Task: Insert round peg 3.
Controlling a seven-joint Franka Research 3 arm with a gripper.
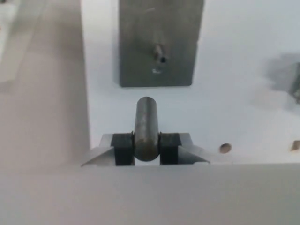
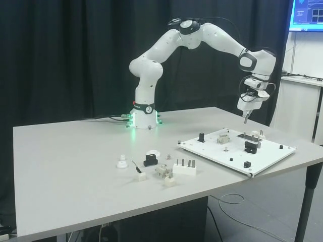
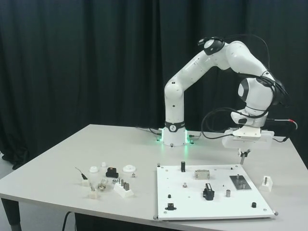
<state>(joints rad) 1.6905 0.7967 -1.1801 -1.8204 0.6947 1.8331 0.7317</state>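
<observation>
the gripper (image 1: 146, 149) is seen closed on a round peg (image 1: 146, 133), with the black finger pads (image 1: 122, 147) pressed against its 2 sides and no gap left between pads and peg. the peg is held upright, its lower end pointing down past the fingertips. in the wrist view, a grey plate (image 1: 161, 42) with a small pin (image 1: 160, 52) standing on it is seen below and beyond the peg's tip, lying on the white board (image 1: 243, 103). a small round hole (image 1: 225, 148) is visible in the board near one finger.

in the first room view, the gripper (image 2: 246, 116) is held in the air above the far part of the white board (image 2: 237, 151), well apart from its surface. in the second room view, the peg (image 3: 243, 156) hangs just above the far edge of the board (image 3: 211, 192), near the grey plate (image 3: 239, 181). a white holder with 3 pegs (image 2: 184, 167) rests on the grey table (image 2: 65, 161) beside the board, among loose small parts (image 2: 146, 164).
</observation>
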